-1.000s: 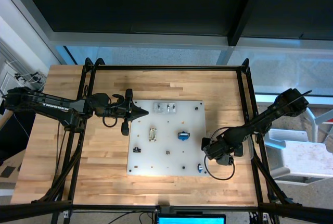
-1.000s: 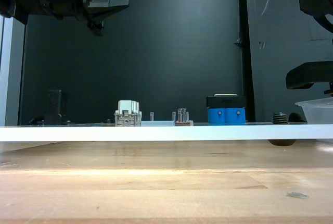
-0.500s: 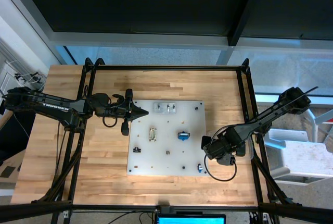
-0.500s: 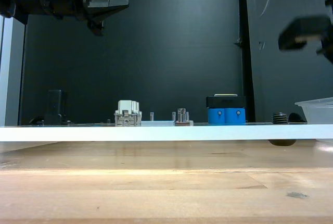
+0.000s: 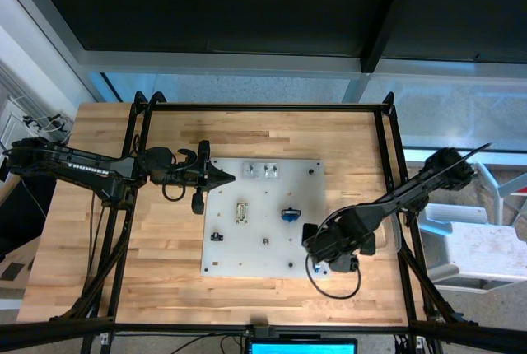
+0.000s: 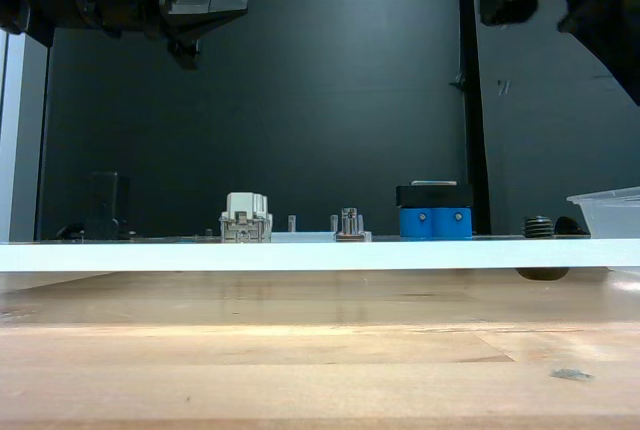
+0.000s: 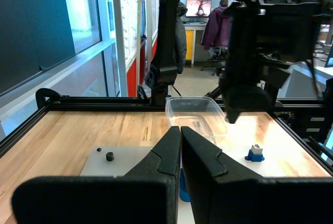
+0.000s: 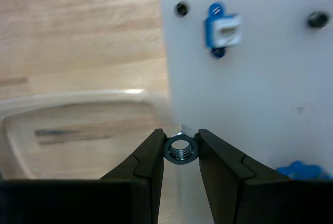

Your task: Pick the M12 fastener and fasten on the M12 threads

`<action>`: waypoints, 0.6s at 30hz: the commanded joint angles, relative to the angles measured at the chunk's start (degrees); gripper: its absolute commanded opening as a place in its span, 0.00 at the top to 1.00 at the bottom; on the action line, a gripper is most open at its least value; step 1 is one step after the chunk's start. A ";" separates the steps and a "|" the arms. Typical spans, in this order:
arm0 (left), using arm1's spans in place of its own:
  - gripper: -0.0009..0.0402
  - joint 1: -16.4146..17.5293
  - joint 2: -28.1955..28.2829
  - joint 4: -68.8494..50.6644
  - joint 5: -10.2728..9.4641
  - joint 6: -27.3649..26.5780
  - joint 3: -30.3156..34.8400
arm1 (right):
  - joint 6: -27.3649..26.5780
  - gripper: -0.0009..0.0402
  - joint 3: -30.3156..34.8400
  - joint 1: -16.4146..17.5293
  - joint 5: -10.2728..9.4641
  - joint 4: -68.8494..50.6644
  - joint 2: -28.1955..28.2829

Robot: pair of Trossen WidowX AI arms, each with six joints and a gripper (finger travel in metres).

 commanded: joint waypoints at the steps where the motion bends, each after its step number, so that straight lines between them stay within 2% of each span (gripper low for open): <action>1: 0.98 0.00 0.00 0.02 0.02 0.02 0.02 | -1.05 0.91 5.09 0.07 0.11 -0.96 4.37; 10: 0.98 0.00 0.00 0.02 0.00 0.02 0.02 | -1.25 0.91 18.64 0.15 0.50 -2.27 16.70; 18: 0.98 0.02 0.00 0.02 0.02 0.02 0.02 | -1.22 0.91 28.65 0.15 0.48 -3.04 25.35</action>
